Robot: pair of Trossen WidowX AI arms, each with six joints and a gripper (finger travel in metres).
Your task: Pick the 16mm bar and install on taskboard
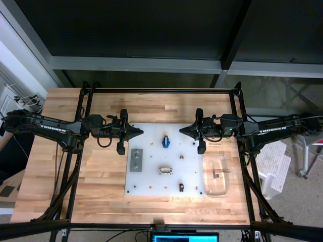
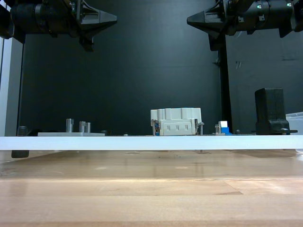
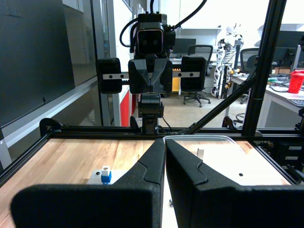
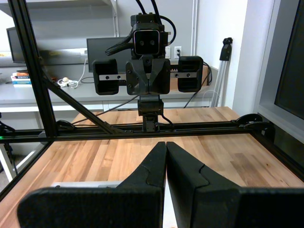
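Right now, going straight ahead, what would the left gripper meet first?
Probably the black right gripper, facing the black left gripper at like height above the large white plastic taskboard; nothing visible between.

The one word that reads plainly is TROSSEN, in white capitals along the dark link of the left arm (image 1: 53,128) in the high view. It sits well back from the left gripper (image 1: 140,132), which hangs above the far left part of the taskboard (image 1: 151,184). The right arm (image 1: 270,127) bears a matching strip of white lettering (too small to make out letter by letter), likewise well behind the right gripper (image 1: 182,130), above the board's far right part. The low and wrist views show no legible text.
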